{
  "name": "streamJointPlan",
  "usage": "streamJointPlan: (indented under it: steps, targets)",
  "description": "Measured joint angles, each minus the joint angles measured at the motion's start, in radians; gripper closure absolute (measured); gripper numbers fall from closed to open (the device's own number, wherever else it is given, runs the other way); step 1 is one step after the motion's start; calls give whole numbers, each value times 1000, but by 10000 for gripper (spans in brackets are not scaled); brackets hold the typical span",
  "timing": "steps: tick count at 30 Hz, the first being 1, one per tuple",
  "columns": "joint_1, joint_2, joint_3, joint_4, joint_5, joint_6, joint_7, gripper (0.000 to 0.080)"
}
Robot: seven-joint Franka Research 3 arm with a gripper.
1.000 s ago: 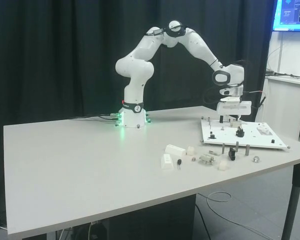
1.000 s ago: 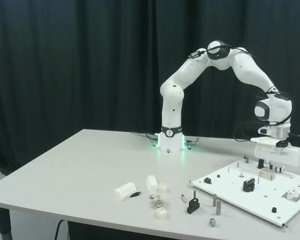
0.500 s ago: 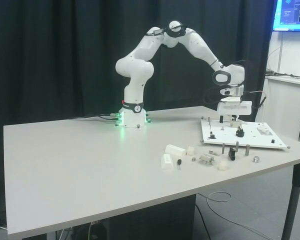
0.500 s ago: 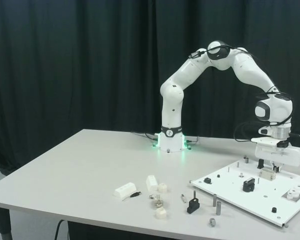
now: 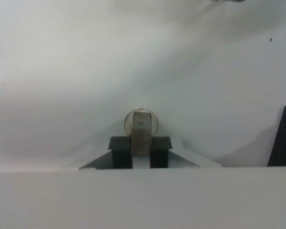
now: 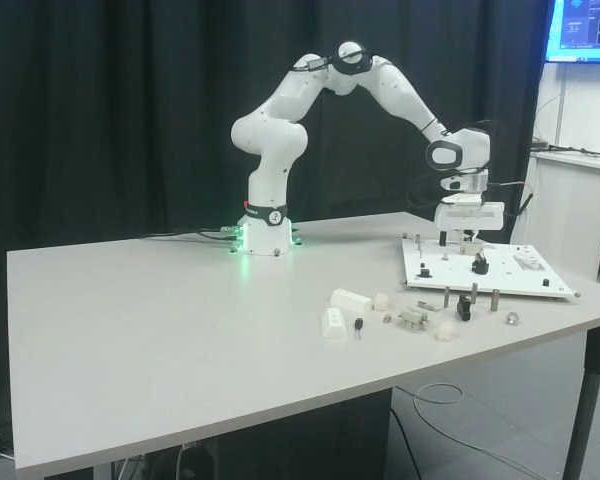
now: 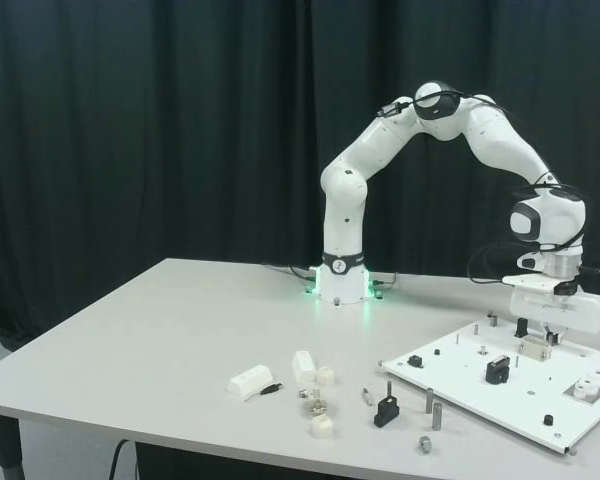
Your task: Remove square peg 3.
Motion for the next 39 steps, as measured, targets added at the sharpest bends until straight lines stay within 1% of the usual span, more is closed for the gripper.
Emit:
streamJointPlan:
  steps: [20,39]
  targets:
    - [-14,-3,0,17,-1,-37,0,728]
    - [-15,-29,-11,18,-20,-63,2,728]
